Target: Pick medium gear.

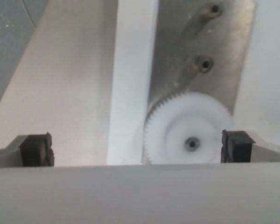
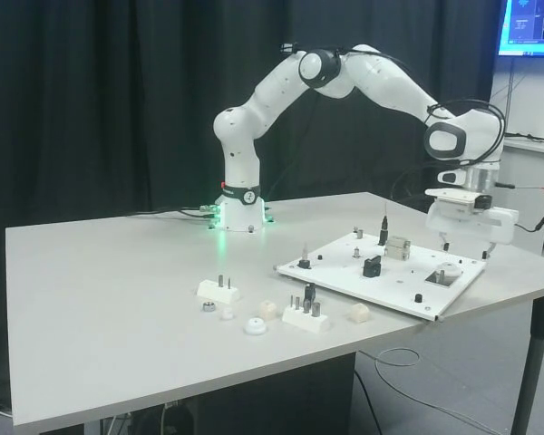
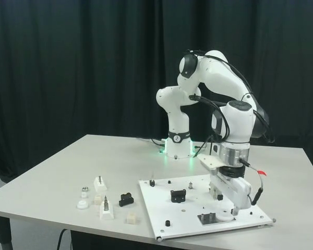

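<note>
The medium gear (image 1: 189, 130) is a white toothed wheel with a raised round hub and a small dark hole in the middle. It sits flat on a grey metal plate (image 1: 214, 51) that has 2 more pin holes in a row beyond it. In the room views that plate is set into the white assembly board (image 2: 344, 272) at the corner farthest from the arm's base, and the gear (image 3: 225, 217) lies there near the board's edge.

The gripper (image 1: 135, 149) hangs just above the board with its fingers spread wide apart, nothing between them. 1 black fingertip pad (image 1: 235, 145) sits right beside the gear's rim, the other pad (image 1: 36, 150) is well off to the far side over the white board.

The board rests on the grey table (image 2: 91, 290).
</note>
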`<state>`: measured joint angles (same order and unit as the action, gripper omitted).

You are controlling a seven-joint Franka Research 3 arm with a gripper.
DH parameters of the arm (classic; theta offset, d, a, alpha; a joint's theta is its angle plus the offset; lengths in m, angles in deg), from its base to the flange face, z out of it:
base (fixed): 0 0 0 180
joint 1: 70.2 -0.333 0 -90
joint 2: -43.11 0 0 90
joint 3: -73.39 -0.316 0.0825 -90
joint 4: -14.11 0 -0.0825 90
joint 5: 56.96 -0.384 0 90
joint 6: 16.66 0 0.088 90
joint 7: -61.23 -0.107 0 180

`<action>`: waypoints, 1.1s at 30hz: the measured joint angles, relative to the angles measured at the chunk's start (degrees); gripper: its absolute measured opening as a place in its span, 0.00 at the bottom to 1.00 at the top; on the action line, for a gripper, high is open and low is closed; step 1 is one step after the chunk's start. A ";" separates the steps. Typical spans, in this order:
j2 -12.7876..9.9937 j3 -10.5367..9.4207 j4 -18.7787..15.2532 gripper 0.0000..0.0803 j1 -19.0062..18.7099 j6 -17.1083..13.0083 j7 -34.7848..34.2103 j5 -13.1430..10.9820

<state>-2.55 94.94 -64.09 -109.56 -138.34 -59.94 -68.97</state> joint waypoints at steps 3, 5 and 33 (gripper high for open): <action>0.28 0.54 0.20 1.00 -0.19 1.27 0.40 0.00; 0.38 0.80 0.29 1.00 -0.28 1.89 0.57 0.00; 0.36 2.23 -0.21 1.00 -0.14 5.17 2.05 0.00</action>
<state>-2.19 97.17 -64.30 -109.70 -133.17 -57.89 -68.97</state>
